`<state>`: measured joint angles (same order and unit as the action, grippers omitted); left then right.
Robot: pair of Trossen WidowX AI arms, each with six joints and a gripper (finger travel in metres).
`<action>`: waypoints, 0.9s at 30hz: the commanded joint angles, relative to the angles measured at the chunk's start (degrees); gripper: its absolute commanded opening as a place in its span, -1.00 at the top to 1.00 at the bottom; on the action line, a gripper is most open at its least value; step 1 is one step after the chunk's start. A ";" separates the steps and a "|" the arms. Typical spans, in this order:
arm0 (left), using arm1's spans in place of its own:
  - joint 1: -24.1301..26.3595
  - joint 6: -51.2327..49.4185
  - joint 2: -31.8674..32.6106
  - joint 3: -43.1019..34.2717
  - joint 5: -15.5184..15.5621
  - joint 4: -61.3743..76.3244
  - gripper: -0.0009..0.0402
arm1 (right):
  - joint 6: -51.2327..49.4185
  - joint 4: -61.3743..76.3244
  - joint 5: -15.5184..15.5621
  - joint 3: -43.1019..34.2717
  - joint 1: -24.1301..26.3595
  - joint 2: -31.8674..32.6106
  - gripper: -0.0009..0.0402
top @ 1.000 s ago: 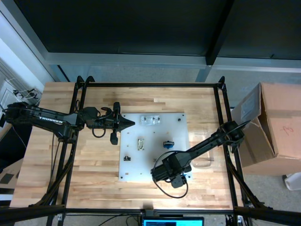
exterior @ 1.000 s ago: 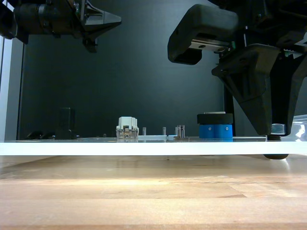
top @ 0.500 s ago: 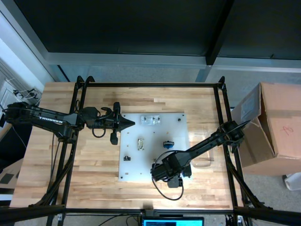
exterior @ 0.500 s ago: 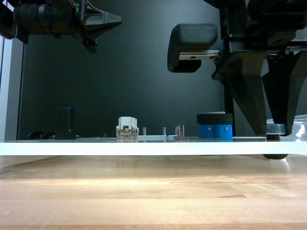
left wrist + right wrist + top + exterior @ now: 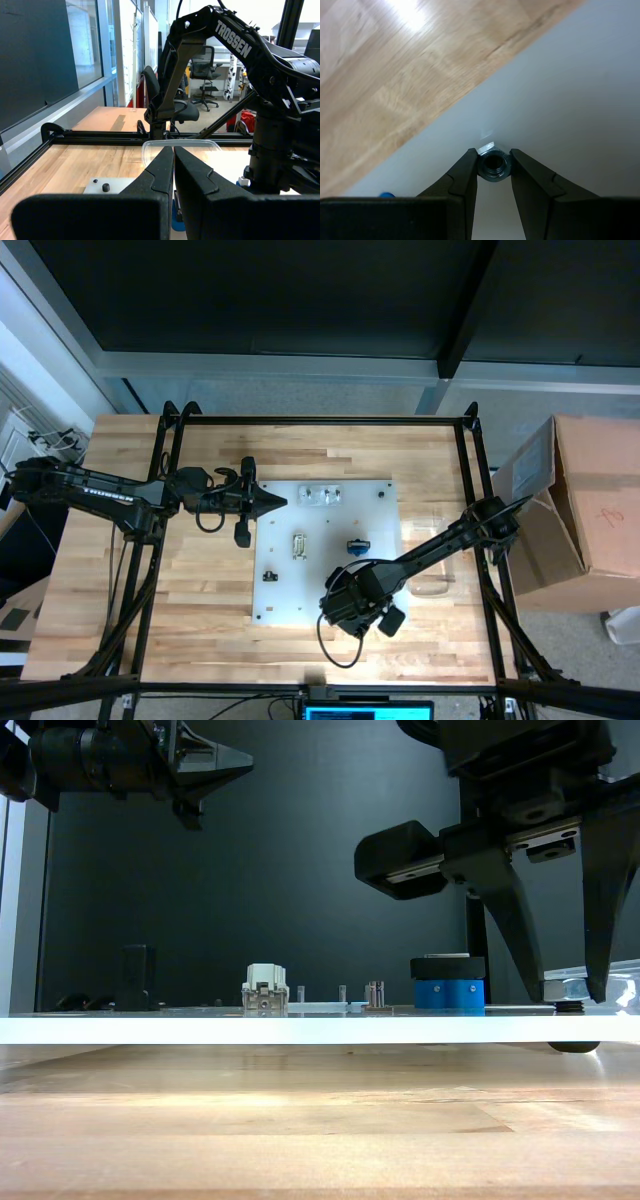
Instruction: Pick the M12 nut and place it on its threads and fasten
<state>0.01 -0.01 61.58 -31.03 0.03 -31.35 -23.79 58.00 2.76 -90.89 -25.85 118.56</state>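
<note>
**Now pinched for turning: the nut on its stud, in the right gripper**

The right gripper (image 5: 569, 988) stands nearly upright over the near right edge of the flat white task board (image 5: 290, 592). Its two black fingers are drawn narrow against opposite sides of the small silver M12 nut (image 5: 494, 164).

The right wrist view looks straight down the nut's threaded bore. The grip seems centred on that axis, I judge so that a roll of the wrist spins the nut rather than tipping it.

In the low view the nut sits on its short black ribbed stud (image 5: 571, 1008), with a sliver of black showing beneath. I judge it only part-way down, so fastening is unfinished. In the high view the arm hides the nut.

The clear plastic tray (image 5: 437, 562) lies just off the board's right edge. The wrist view shows white board under the nut.

The left gripper (image 5: 173, 159) hangs raised over the board's far left edge, well apart from the stud. Its fingers are pressed together on nothing, and it is probably parked out of the way.

White TROSSEN lettering (image 5: 235, 38) runs along the right arm's black link, and the same word marks the left arm (image 5: 101, 497). The brown cardboard box (image 5: 580, 510) beside the table bears a red scrawl I cannot read.
</note>
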 commanded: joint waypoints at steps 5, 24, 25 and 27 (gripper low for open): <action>0.00 0.00 0.02 0.00 -0.02 0.00 0.96 | 19.37 -0.24 -0.11 0.02 -0.02 0.09 0.92; 0.00 0.00 0.02 0.00 0.00 0.00 0.96 | 66.31 -0.68 -0.17 0.13 -0.09 0.07 0.92; 0.00 0.00 0.02 0.00 -0.02 0.00 0.96 | 69.96 -0.68 -0.15 0.13 -0.09 0.07 0.92; 0.00 0.00 0.02 0.00 -0.02 0.00 0.96 | 77.96 -0.66 -0.15 0.13 -0.11 0.07 0.92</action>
<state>0.01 -0.01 61.60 -31.03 0.03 -31.33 49.21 57.69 2.63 -90.72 -25.91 118.61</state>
